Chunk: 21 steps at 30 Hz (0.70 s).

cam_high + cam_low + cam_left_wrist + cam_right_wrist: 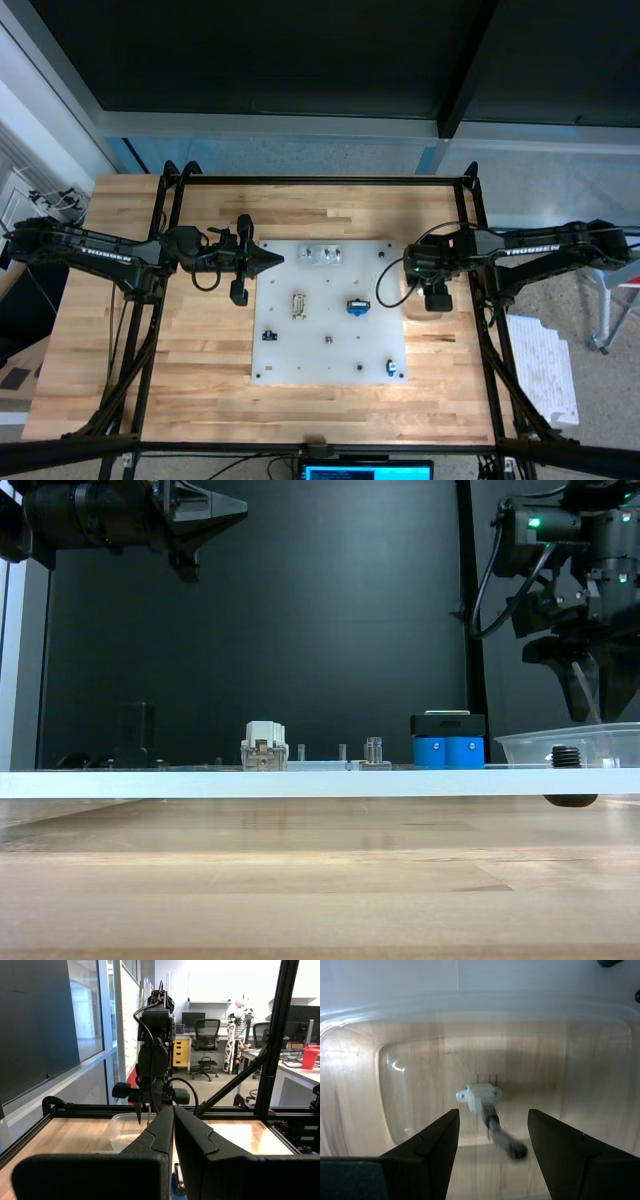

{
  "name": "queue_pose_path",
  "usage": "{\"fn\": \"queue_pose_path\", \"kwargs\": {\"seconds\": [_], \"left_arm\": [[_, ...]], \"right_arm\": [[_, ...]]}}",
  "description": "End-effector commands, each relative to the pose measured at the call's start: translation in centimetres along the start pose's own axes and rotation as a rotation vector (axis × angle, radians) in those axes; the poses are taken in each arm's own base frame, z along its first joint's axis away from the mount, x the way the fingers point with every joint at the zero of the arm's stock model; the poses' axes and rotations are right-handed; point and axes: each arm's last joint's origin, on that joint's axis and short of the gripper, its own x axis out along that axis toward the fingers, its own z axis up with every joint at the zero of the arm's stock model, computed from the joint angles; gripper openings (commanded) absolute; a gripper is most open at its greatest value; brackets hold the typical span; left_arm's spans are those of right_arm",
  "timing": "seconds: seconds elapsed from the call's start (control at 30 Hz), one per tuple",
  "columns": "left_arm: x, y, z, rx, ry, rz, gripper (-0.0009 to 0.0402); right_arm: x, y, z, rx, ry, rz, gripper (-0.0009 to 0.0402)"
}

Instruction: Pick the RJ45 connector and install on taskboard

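The RJ45 connector (481, 1095), a whitish plug with a short cable stub, lies on the floor of a clear plastic tub (395, 1085). My right gripper (492, 1111) hangs open straight above it, one finger on each side and neither touching it. In the high view the right gripper (437, 300) is just off the right edge of the white taskboard (300, 350). My left gripper (278, 259) is shut on nothing and hovers high over the board's left edge, pointing right.
The board carries a blue fitting (356, 307), a grey-white socket (298, 305) and clear parts (322, 256) at its far edge. In the low view the tub (560, 742) stands at the right, beside the board (200, 782). A black frame rims the table.
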Motion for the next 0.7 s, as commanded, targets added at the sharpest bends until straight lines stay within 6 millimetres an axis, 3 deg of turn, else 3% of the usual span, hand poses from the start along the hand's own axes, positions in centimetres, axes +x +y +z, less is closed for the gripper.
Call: {"fn": "queue_pose_path", "kwargs": {"seconds": [0.03, 0.7], "left_arm": [[0.0, 0.0, 0.0, 0.000, 0.000, 0.000, 0.0000], [0.0, 0.0, 0.0, 0.000, 0.000, 0.000, 0.0000]], "right_arm": [[0.5, 0.0, 0.2, -0.002, 0.024, 0.001, 0.0190], [1.7, 0.0, 0.6, -0.006, 0.090, 0.008, 0.0134]]}}
